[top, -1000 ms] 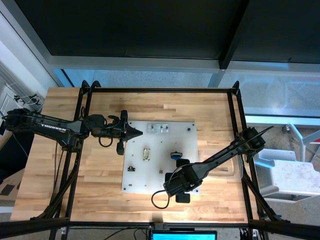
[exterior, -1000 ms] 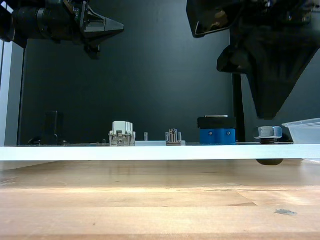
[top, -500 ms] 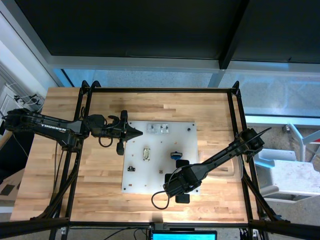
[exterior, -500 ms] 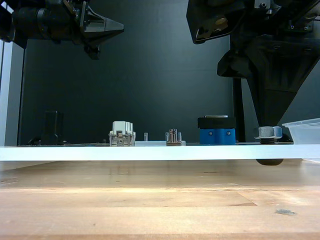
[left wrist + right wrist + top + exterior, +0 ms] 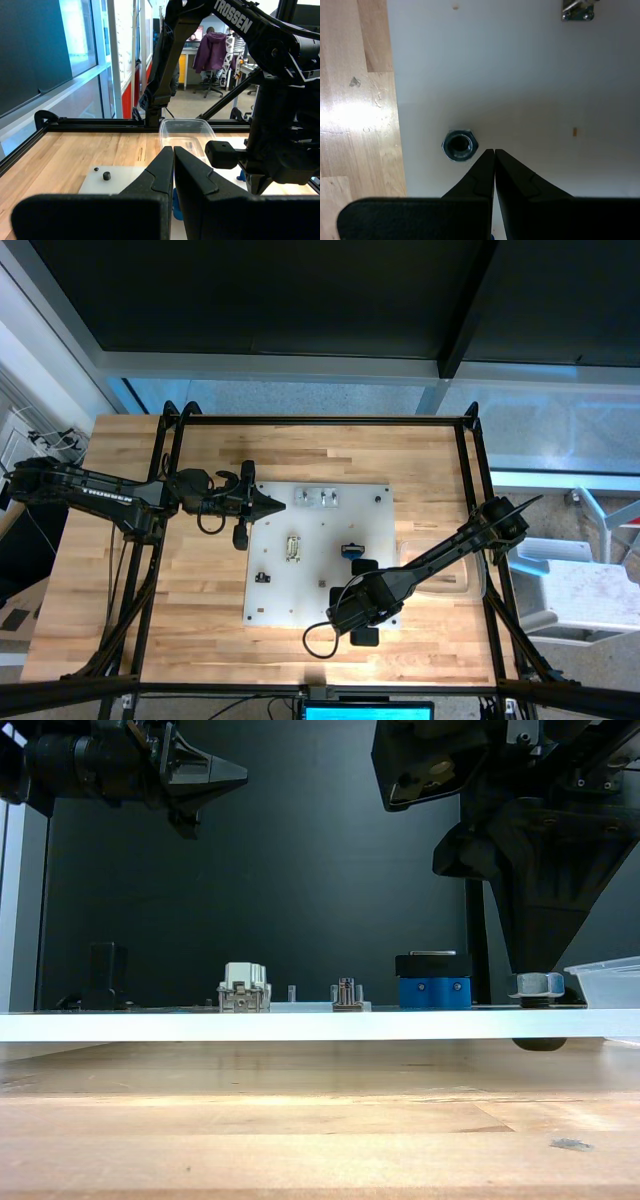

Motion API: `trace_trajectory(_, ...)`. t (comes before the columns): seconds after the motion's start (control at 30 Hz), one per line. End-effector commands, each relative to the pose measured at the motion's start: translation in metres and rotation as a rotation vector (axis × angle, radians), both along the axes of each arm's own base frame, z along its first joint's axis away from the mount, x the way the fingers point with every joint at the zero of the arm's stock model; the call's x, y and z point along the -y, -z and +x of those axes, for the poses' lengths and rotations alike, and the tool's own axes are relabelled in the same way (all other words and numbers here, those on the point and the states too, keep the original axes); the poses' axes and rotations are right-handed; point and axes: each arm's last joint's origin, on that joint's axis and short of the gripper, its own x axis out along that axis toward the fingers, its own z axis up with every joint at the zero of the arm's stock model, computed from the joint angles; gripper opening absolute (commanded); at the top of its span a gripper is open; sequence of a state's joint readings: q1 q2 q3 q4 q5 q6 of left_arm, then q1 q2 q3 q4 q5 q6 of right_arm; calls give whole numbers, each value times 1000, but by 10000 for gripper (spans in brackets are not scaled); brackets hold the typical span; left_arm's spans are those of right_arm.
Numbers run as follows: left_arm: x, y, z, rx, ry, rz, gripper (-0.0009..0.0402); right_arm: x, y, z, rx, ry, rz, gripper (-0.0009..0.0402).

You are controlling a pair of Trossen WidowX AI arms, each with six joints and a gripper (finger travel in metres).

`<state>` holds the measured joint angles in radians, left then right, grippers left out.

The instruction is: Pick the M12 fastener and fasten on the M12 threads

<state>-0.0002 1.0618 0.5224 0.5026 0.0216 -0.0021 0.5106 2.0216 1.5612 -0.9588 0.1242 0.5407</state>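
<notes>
The silver M12 nut (image 5: 537,984) sits on its short black stud (image 5: 537,1002) near the white board's (image 5: 290,605) right near edge. From above, the nut (image 5: 460,145) shows a dark centre. My right gripper (image 5: 494,150) points straight down, shut and holding nothing. Its tips come down to the nut's top at one side; I cannot tell whether they touch. In the high view the right gripper (image 5: 368,598) hides nut and stud. My left gripper (image 5: 272,505) hovers shut and empty over the board's far left edge, high above it (image 5: 236,770).
A blue block connector (image 5: 433,990) stands left of the stud. A grey connector (image 5: 244,990) and a small silver post (image 5: 346,993) stand mid-board. The clear tray (image 5: 450,580) lies just right of the board.
The right gripper has come down from a little above the nut to the nut's top. The nut and the left arm have not moved.
</notes>
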Motion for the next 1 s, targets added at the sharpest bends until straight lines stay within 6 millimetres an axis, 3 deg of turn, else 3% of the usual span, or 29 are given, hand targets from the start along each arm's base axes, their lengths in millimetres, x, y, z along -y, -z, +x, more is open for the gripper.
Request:
trace_trajectory(0.03, 0, 0, 0, 0, 0, 0, 0, -1, 0, 0, -3, -1, 15, 0)
trace_trajectory(0.27, 0, 0, 0, 0, 0, 0, 0, -7, -4, -5, -131, -137, 266, 0)
trace_trajectory(0.53, 0, 0, 0, 0, 0, 0, 0, -6, -7, -6, -121, -143, 245, 0)
trace_trajectory(0.83, 0, 0, 0, 0, 0, 0, 0, 2, -10, -2, -2, -55, 24, 0)
trace_trajectory(1.0, 0, 0, 0, 0, 0, 0, 0, 3, -5, -1, 11, -44, -14, 0)
